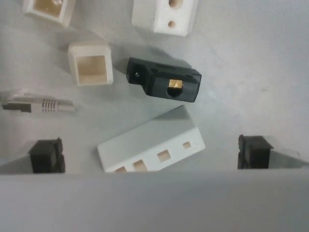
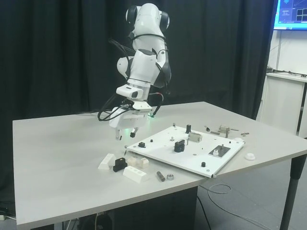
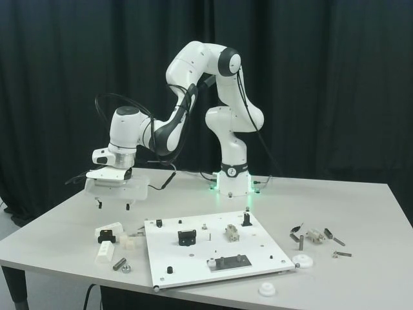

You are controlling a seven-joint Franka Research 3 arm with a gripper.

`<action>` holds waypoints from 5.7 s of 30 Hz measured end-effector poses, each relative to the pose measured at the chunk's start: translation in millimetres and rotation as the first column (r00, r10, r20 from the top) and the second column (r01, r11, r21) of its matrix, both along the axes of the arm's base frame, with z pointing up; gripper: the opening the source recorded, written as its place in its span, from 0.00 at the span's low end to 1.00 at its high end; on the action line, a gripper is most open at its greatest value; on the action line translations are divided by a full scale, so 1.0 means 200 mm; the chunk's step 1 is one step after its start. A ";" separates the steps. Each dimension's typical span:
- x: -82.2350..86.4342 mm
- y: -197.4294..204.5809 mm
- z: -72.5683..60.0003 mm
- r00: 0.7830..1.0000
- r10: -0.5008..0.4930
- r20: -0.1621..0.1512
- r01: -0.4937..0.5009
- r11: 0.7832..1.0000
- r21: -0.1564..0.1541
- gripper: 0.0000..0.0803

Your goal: Remove square peg 1.

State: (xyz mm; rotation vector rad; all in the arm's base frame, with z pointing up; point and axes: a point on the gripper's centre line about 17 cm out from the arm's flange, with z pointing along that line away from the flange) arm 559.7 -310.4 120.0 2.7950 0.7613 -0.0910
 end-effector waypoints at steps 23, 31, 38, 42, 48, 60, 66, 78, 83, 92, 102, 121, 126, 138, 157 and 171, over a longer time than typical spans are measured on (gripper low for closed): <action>-0.01 0.34 0.00 0.998 -0.040 -0.044 0.046 0.991 0.129 1.00; -0.06 0.57 0.05 0.989 -0.113 -0.091 0.127 0.977 0.172 1.00; -0.12 0.80 0.06 0.965 -0.229 -0.130 0.251 0.949 0.192 1.00; -0.16 0.94 0.05 0.938 -0.316 -0.143 0.340 0.920 0.197 1.00; -0.21 1.13 0.02 0.888 -0.435 -0.152 0.457 0.871 0.180 1.00; -0.19 1.40 -0.01 0.697 -0.713 -0.078 0.715 0.681 0.159 1.00; -0.14 1.47 0.01 0.576 -0.817 -0.032 0.809 0.564 0.166 1.00; -0.11 1.51 0.04 0.361 -0.932 -0.008 0.917 0.354 0.182 1.00; -0.13 1.54 0.02 0.261 -0.965 -0.020 0.950 0.254 0.182 1.00; -0.18 1.62 -0.06 0.108 -0.993 -0.043 0.976 0.097 0.194 1.00; -0.20 1.65 -0.17 0.044 -0.999 -0.019 0.965 0.038 0.258 1.00; -0.20 1.69 -0.32 0.046 -0.999 0.010 0.949 0.047 0.312 1.00; -0.18 1.70 -0.34 0.052 -0.999 0.017 0.948 0.054 0.312 1.00; -0.10 1.65 -0.38 0.042 -0.999 0.033 0.948 0.051 0.313 1.00; -0.15 1.66 -0.41 0.089 -0.996 0.023 0.965 0.092 0.244 1.00; -0.14 1.65 -0.41 0.085 -0.996 0.022 0.965 0.088 0.246 0.42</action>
